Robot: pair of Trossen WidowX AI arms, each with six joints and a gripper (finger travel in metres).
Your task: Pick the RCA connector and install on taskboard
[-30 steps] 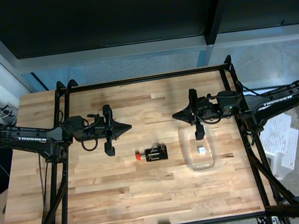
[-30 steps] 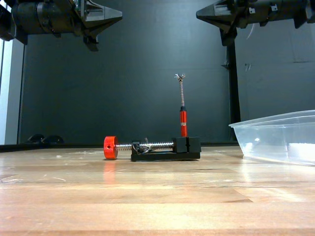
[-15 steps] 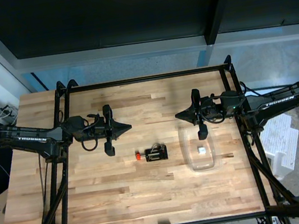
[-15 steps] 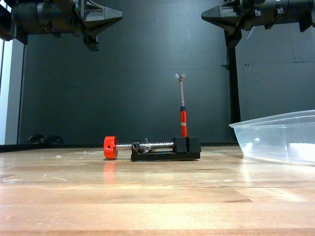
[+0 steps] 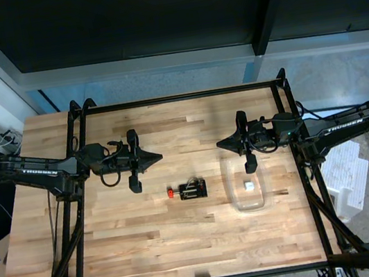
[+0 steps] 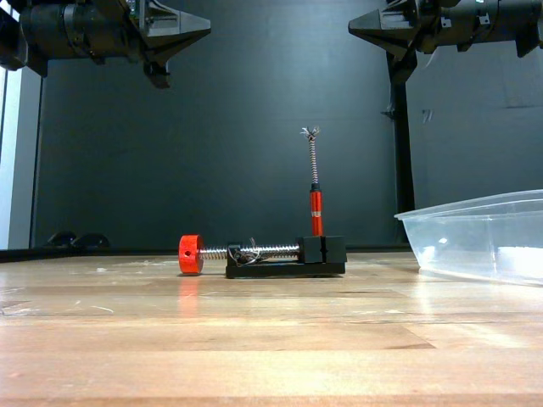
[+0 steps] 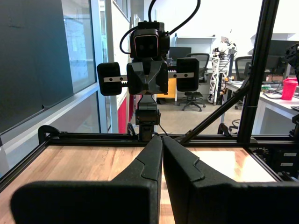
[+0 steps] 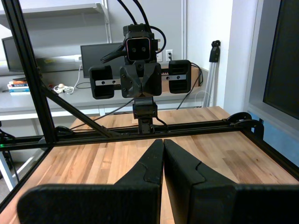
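You see the connector (image 6: 316, 212) standing free on the vise (image 6: 286, 257), probably light, its stiff red barrel the likely place to grip rather than the limp cable (image 6: 313, 161), while beyond, high to either side of the vise, the left gripper (image 6: 204, 32) and the right gripper (image 6: 355, 30) hang pinched together, empty.

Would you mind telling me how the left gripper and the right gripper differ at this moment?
The left gripper hangs above bare table, left of the vise; the right gripper hangs by the far end of the clear tray. The left gripper points rightward, the right gripper leftward, facing each other. Shared: both are shut, empty and raised high.
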